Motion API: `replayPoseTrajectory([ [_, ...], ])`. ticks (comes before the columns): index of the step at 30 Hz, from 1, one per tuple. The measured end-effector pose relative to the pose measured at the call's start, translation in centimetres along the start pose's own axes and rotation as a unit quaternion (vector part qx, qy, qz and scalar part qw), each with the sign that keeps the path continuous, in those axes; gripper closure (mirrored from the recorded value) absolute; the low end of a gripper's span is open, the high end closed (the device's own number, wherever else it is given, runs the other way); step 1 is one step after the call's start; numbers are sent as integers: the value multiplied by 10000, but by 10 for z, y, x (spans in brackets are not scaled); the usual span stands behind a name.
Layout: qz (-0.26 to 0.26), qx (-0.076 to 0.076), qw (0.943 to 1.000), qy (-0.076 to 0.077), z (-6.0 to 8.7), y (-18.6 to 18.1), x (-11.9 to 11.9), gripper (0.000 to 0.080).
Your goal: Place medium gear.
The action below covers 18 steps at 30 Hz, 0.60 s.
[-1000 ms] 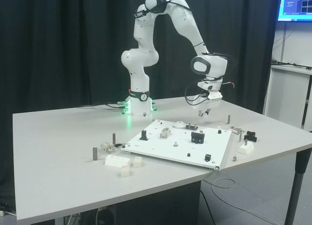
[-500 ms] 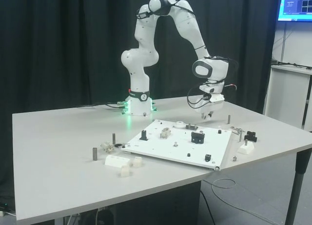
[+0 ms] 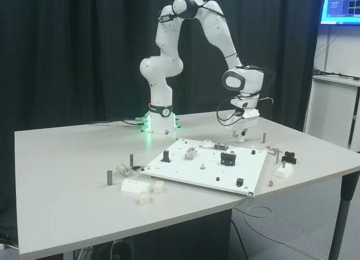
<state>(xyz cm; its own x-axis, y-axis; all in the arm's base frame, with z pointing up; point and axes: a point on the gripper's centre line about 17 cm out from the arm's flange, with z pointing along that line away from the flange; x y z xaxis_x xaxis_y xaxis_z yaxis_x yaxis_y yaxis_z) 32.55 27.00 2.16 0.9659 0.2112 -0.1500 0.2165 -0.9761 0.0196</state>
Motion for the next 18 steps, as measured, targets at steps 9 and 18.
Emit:
replayPoseTrajectory([
  [9, 26, -16, 10000, 11, 0, -1, 0, 107],
  [18, 135, -49, 9999, 31, -3, -2, 0, 24],
])
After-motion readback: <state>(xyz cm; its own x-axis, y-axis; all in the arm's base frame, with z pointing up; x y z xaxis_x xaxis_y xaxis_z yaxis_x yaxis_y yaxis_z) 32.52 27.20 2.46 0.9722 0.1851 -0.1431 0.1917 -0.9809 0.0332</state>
